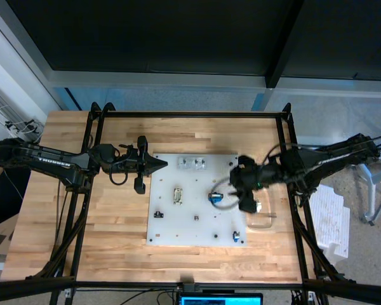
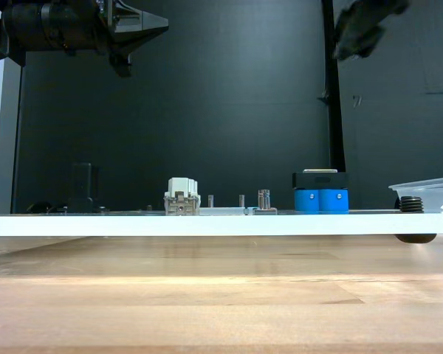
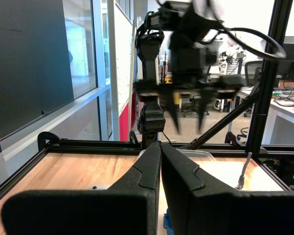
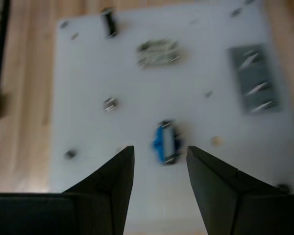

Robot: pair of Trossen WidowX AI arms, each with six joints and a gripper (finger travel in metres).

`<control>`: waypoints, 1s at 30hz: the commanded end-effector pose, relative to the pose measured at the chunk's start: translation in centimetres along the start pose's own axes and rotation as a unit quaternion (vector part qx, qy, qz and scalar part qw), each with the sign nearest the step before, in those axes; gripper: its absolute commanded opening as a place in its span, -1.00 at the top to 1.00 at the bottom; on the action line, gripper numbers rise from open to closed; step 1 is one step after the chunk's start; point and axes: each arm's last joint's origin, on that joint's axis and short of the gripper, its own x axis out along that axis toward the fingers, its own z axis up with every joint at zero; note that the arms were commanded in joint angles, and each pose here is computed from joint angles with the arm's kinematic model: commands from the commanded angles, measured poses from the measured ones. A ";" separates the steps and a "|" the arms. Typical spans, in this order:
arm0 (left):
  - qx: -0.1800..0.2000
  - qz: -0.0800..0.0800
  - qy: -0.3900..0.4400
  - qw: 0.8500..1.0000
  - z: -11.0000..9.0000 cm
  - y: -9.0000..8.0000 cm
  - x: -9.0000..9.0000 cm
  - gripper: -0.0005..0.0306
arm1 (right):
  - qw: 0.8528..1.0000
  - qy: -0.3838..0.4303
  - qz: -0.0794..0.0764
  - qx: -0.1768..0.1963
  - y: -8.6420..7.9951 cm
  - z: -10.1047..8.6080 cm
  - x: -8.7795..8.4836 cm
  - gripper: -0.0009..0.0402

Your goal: Pick the RJ45 connector and install on taskboard

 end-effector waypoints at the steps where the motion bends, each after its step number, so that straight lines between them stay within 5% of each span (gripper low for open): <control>1: 0.000 0.000 0.000 1.000 0.0 0.0 0.0 0.96 | 1.000 -0.022 -0.013 -0.010 -1.4 0.6 -0.2 0.38; 11: 0.000 0.000 0.000 1.000 0.0 0.0 0.0 0.97 | 0.994 -0.097 -0.041 -0.031 -4.6 2.3 -1.0 0.95; 14: 0.000 0.000 0.000 1.000 0.0 0.0 0.0 0.97 | 0.990 -0.126 -0.047 -0.032 -5.3 2.6 -1.4 0.93; 17: 0.000 0.000 0.000 1.000 0.0 0.0 0.0 0.97 | 0.986 -0.159 -0.035 -0.028 -5.8 2.8 -1.7 0.97; 22: 0.000 0.000 0.000 1.000 0.0 0.0 0.0 0.96 | 0.976 -0.213 -0.039 -0.032 -6.3 2.4 -1.8 0.96; 27: 0.000 0.000 0.000 1.000 0.0 0.0 0.0 0.96 | 0.963 -0.266 -0.003 -0.038 -6.3 1.7 -1.5 0.96; 30: 0.000 0.000 0.000 1.000 0.0 0.0 0.0 0.96 | 0.954 -0.299 0.000 -0.034 -6.3 1.2 -1.2 0.96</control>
